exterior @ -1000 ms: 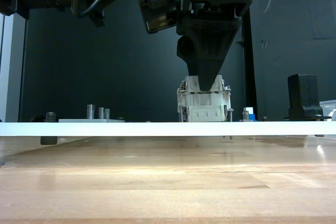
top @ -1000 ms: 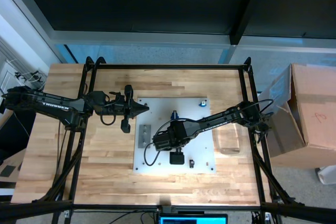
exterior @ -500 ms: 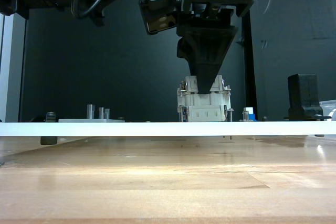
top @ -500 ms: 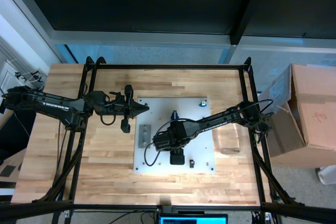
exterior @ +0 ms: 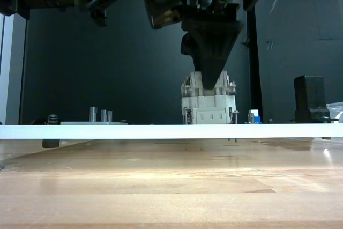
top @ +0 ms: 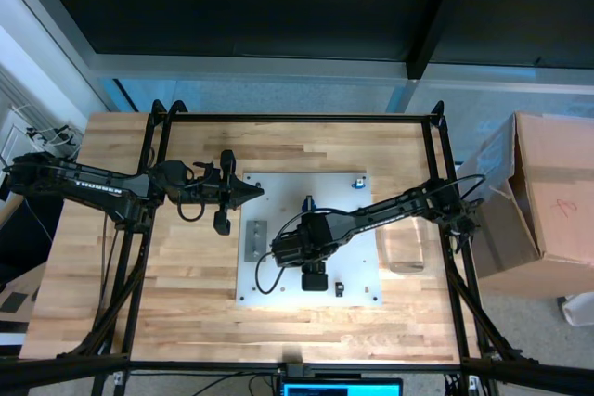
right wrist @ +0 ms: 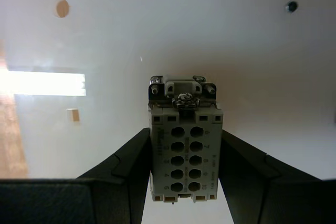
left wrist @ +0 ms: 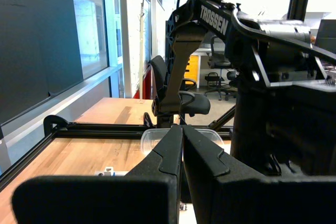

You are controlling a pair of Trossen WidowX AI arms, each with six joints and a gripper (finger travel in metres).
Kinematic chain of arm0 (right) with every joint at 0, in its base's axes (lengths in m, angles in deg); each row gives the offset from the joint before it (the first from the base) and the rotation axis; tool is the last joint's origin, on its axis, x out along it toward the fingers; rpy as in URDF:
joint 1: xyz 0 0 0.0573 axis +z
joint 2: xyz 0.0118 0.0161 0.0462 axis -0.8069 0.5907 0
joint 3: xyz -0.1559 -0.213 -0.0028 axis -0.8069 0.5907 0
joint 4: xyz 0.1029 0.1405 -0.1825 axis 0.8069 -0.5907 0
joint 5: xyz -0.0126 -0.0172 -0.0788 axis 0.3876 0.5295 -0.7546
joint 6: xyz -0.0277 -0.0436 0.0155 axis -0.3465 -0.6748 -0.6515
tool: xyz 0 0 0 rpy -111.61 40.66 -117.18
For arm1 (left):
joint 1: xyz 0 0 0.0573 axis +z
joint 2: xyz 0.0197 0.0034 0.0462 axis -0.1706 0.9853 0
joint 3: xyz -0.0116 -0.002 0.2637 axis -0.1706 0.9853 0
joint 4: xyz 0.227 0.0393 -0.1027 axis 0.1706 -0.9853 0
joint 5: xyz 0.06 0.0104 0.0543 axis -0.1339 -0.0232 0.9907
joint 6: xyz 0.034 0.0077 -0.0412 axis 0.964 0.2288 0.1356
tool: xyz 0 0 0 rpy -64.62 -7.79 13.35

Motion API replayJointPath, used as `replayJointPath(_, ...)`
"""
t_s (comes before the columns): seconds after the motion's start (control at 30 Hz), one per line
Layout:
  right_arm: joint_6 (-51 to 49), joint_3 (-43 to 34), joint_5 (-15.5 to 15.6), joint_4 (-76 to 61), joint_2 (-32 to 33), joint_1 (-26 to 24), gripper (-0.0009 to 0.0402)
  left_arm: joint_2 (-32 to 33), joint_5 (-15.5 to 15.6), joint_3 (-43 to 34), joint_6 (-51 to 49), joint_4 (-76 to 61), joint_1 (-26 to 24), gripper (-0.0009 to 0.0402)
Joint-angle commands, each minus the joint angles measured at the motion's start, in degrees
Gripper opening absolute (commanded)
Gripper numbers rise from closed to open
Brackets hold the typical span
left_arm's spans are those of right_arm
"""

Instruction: Remove the HAN10E connector from the taskboard and place in the container

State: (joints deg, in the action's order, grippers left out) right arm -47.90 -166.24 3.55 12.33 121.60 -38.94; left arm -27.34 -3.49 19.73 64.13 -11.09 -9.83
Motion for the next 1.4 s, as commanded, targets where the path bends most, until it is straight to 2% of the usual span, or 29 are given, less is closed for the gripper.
replayJointPath(0.03, -0.11, -0.04, -0.15, -0.02, -1.14, -0.02, 0.0006, 0.0, 0.0, -0.02, 0.02, 0.0, 0.02, 0.0)
replayJointPath(0.43, -0.04, -1.66, -0.17, -0.87, -6.54, -0.2, 0.0004, 0.02, 0.0, -0.02, 0.02, 0.0, 0.0, 0.0)
replayJointPath(1.07, 3.13, -1.16, -0.15, -3.5, -8.0, -0.22, 0.0004, 0.02, 0.0, -0.02, 0.02, 0.0, 0.02, 0.0)
replayJointPath(1.23, 4.04, 2.62, -0.2, -3.26, -11.37, -0.24, 0.0004, 0.02, 0.0, -0.02, 0.02, 0.02, 0.0, 0.0)
replayJointPath(1.4, 5.9, 10.03, -0.15, -1.27, -16.46, -0.22, 0.0004, 0.02, 0.0, -0.02, 0.02, 0.02, 0.02, 0.0)
